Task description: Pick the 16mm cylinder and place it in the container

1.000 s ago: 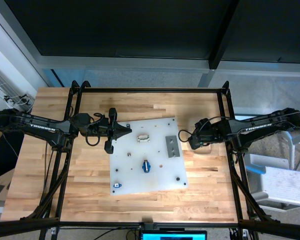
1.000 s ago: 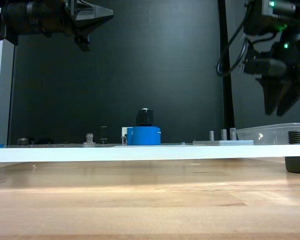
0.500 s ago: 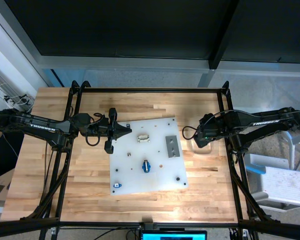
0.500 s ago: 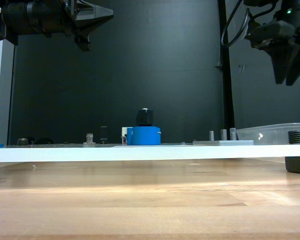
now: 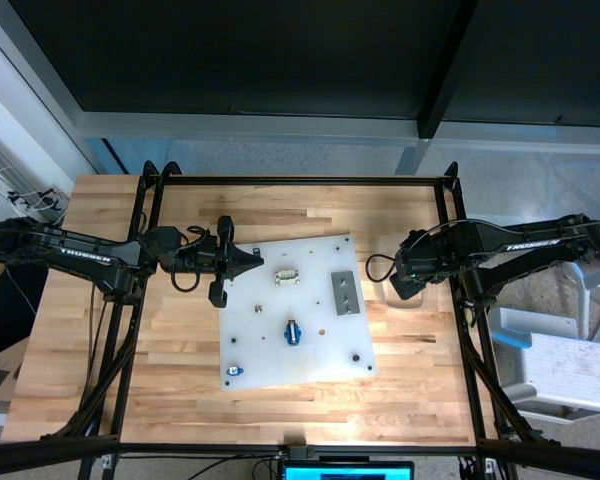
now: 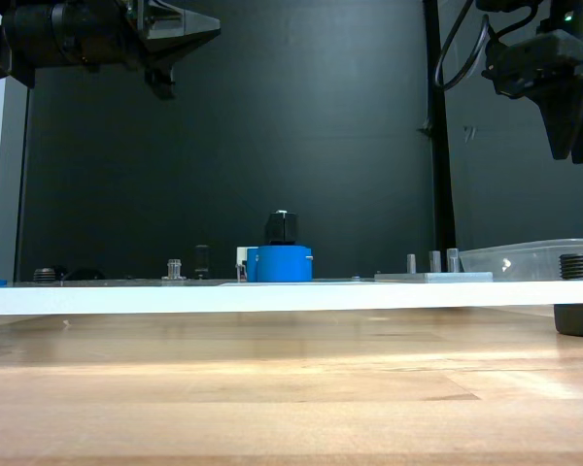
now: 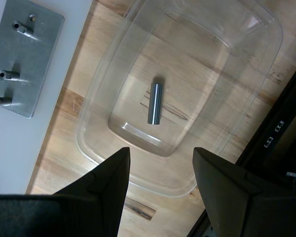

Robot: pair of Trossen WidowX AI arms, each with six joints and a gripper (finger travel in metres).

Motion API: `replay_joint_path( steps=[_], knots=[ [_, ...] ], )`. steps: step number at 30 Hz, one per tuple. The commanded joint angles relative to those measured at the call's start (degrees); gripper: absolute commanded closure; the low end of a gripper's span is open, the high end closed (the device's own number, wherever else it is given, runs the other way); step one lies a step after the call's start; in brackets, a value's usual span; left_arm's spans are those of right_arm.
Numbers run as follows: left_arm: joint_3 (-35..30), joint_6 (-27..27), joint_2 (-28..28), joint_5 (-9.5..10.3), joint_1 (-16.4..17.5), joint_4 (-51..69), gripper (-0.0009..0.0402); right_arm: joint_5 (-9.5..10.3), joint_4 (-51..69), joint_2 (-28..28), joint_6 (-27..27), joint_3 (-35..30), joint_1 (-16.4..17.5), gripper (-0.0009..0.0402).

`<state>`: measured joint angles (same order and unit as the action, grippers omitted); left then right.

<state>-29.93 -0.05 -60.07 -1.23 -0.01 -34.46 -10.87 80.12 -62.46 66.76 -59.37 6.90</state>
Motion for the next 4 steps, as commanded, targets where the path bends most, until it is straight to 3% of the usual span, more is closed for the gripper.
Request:
replay_joint_path(
  steps=[1,4],
  knots=[
    [-0.02,0.02,-0.02,0.00,0.02,0.00,0.0393,-0.04,-0.17,0.00,0.07,-0.02,0.00,0.0216],
    [-0.02,0.02,-0.02,0.00,0.00,0.00,0.0393,-0.04,-0.24,0.00,0.33,-0.02,-0.02,0.0216]
  ],
)
